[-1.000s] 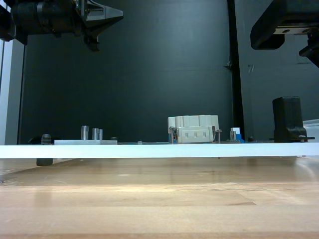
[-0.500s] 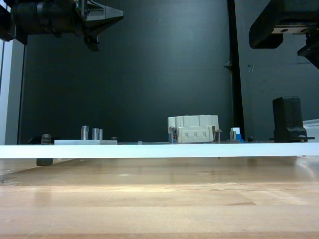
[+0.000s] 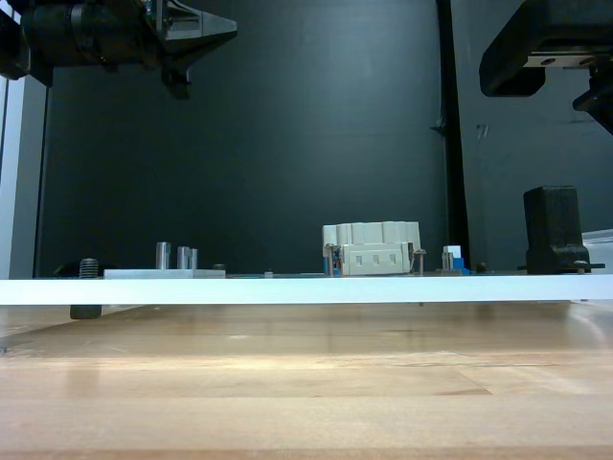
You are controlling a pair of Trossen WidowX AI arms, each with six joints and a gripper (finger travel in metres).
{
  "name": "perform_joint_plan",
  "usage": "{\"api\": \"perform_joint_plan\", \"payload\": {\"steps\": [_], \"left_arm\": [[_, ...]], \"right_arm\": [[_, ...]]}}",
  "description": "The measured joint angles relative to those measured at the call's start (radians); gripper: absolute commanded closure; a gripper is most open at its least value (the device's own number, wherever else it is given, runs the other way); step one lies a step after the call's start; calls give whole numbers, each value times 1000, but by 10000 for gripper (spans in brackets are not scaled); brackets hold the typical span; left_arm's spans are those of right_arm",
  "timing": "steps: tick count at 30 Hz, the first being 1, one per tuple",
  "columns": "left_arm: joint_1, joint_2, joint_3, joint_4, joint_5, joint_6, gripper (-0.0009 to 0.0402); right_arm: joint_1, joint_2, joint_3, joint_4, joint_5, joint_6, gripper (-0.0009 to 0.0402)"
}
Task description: Pick the 16mm bar and install on taskboard
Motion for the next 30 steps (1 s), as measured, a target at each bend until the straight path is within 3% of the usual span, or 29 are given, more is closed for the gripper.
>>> {"api": "perform_joint_plan", "payload": {"steps": [23,30], "left_arm": [[0,0,0,0,0,0,393],[0,0,0,0,0,0,393]], "right_arm": [[-2,8,-3,2,1,-3,393],[-2,5,-3,-3,15,-3,393]]}}
